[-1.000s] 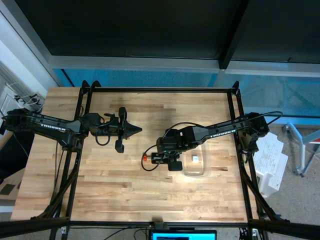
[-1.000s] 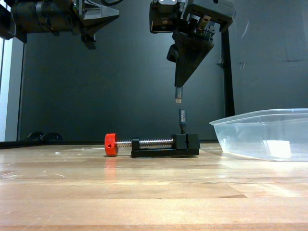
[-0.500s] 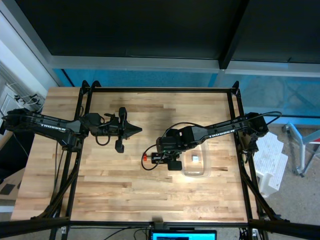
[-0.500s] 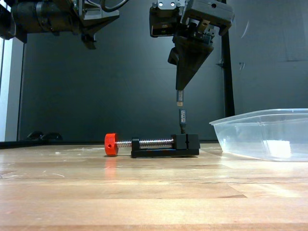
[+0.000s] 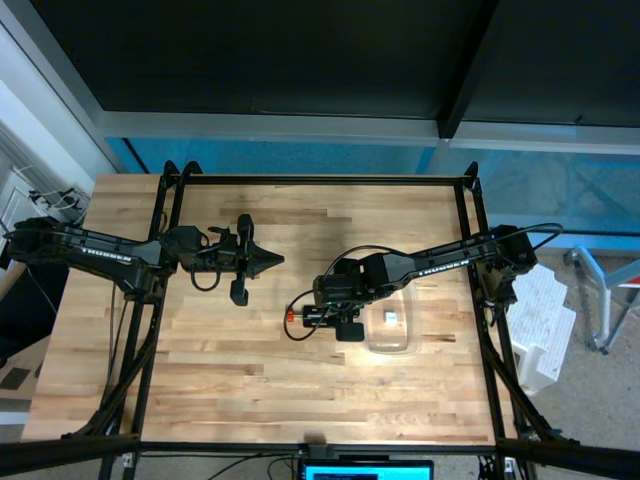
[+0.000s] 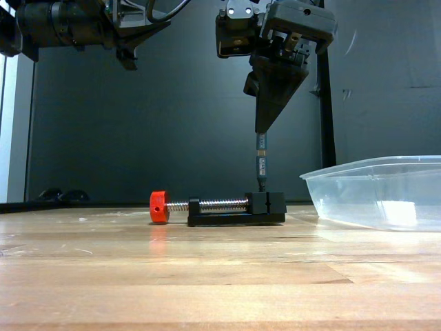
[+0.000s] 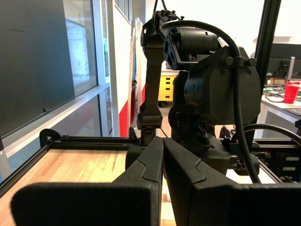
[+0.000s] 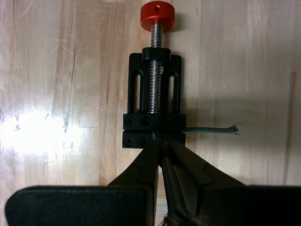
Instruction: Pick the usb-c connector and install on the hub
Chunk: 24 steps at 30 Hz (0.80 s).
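Surface: a butcher-block wooden table (image 5: 250,380) of pale glued strips, scuffed and glossy where light strikes it, bounded by a black tube frame (image 5: 320,181); beyond it, blue-tinted glazing (image 5: 300,155) and a dark wall. Left gripper (image 5: 275,260) – hanging high over the table's left half, well apart from the work, its matte black wedge-shaped fingers (image 7: 150,165) pressed together with nothing between them. Right gripper (image 6: 260,127) – pointing straight down over the table's middle, its tapered fingers clamped on the usb-c connector (image 6: 260,143), a slim upright plug with a braided black cable (image 8: 169,179) running back between the fingers. Hub (image 6: 260,172) – a small dark upright piece gripped in a black metal vise (image 6: 234,207) with a threaded steel screw and a round red knob (image 6: 158,206); a frayed grey braided cord (image 8: 209,130) leaves the vise sideways. Change: a second ago a clear gap separated the connector's tip from the hub's top; half a second ago it had narrowed; now the connector has come down and meets the hub end to end, in line with it – how deep it sits cannot be told. Left arm unchanged. Clear, thin-walled plastic tub (image 6: 372,193) with rounded corners, just right of the vise.
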Each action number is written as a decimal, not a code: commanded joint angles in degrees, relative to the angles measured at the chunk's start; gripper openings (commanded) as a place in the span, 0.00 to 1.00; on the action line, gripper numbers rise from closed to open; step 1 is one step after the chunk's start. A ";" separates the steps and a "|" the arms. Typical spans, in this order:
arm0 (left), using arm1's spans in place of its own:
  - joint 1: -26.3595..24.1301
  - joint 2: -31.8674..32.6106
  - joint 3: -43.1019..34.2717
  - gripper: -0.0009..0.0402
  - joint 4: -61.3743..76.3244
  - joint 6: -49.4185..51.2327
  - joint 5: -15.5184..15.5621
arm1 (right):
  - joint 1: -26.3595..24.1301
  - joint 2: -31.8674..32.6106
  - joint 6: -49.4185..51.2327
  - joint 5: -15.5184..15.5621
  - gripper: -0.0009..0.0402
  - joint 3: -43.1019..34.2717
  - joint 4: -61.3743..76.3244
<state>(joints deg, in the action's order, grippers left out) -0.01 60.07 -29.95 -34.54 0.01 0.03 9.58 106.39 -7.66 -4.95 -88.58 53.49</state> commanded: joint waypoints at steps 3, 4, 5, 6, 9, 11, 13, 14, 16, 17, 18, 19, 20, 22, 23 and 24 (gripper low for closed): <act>0.00 0.02 0.00 0.02 -0.02 0.00 -0.02 | -0.02 0.00 0.02 0.00 0.02 -0.02 -0.13; 0.00 0.02 0.00 0.02 -0.02 0.00 -0.02 | -0.02 0.00 0.02 0.00 0.02 -0.02 -0.13; 0.02 0.02 0.00 0.02 0.00 0.00 -0.02 | -0.02 0.00 0.02 0.00 0.02 -0.02 -0.15; 0.02 0.02 0.00 0.02 -0.02 0.00 -0.02 | -0.02 0.00 0.02 0.00 0.02 -0.02 -0.17; 0.02 0.02 0.00 0.02 -0.02 0.00 -0.02 | -0.02 0.00 0.02 0.00 0.02 0.00 -0.17; 0.00 0.02 0.00 0.02 0.00 0.00 -0.02 | -0.02 0.00 0.02 0.00 0.02 0.00 -0.17; 0.00 0.02 0.00 0.02 0.00 0.00 -0.02 | -0.02 0.00 0.00 0.00 0.02 0.04 -0.17; 0.00 0.02 0.00 0.02 0.00 0.00 -0.02 | -0.02 0.00 -0.04 0.00 0.02 0.07 -0.13; 0.02 0.02 0.00 0.02 -0.02 0.00 -0.02 | -0.02 0.00 -0.35 0.00 0.02 0.17 -0.17; 0.00 0.02 0.00 0.02 0.00 0.00 -0.02 | -0.02 0.00 -0.42 0.00 0.02 0.28 -0.17; 0.00 0.02 0.00 0.02 -0.02 0.00 -0.02 | -0.02 0.00 -0.48 0.00 0.02 0.39 -0.15; 0.02 0.02 0.00 0.02 -0.02 0.00 -0.02 | -0.02 0.00 -0.61 0.00 0.02 0.46 -0.15; 0.00 0.02 0.00 0.02 0.00 0.00 -0.02 | -0.02 0.00 -0.63 0.00 0.02 0.52 -0.17; 0.02 0.02 0.00 0.02 -0.02 0.00 -0.02 | -0.02 0.00 -0.81 0.02 0.02 0.61 -0.24; 0.02 0.02 0.00 0.02 0.00 0.00 -0.02 | -0.02 0.00 -0.83 0.02 0.02 0.66 -0.26; 0.00 0.02 0.00 0.02 0.00 0.00 -0.02 | -0.02 0.00 -0.83 0.02 0.02 0.70 -0.31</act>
<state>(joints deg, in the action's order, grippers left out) -0.01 60.07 -29.95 -34.54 0.03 0.03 9.54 106.39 -8.45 -4.93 -87.94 53.12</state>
